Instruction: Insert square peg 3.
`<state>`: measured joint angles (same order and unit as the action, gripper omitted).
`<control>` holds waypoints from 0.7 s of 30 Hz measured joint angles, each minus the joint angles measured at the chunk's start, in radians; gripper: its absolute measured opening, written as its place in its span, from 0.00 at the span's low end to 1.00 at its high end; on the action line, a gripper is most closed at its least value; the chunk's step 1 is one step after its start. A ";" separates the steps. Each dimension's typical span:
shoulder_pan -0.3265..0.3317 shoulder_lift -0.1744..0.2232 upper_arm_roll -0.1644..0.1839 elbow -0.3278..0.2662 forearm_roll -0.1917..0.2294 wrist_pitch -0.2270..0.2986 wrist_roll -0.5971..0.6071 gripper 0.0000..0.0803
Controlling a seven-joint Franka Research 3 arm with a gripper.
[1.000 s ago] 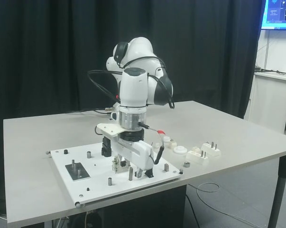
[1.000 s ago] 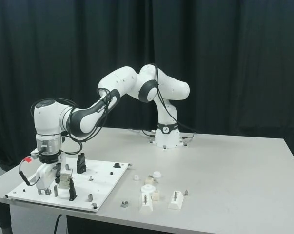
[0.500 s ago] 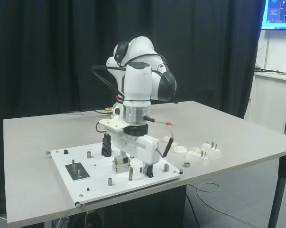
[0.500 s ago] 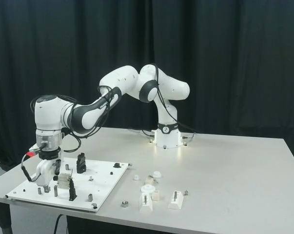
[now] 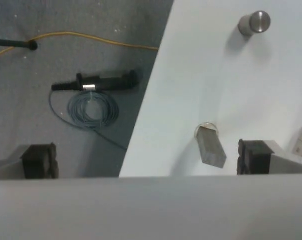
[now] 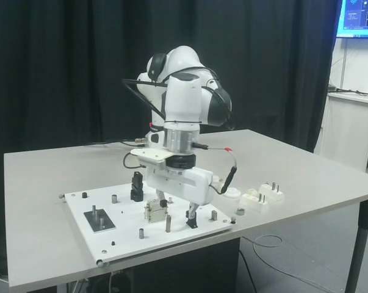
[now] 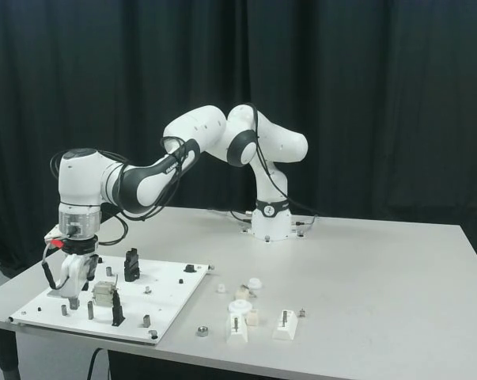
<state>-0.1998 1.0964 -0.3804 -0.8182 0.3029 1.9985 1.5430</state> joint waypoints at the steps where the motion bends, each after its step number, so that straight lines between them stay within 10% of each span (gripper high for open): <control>1: 0.001 0.000 0.000 0.000 0.000 0.002 0.000 1.00; 21: 0.007 0.017 0.008 0.000 0.001 0.036 0.043 1.00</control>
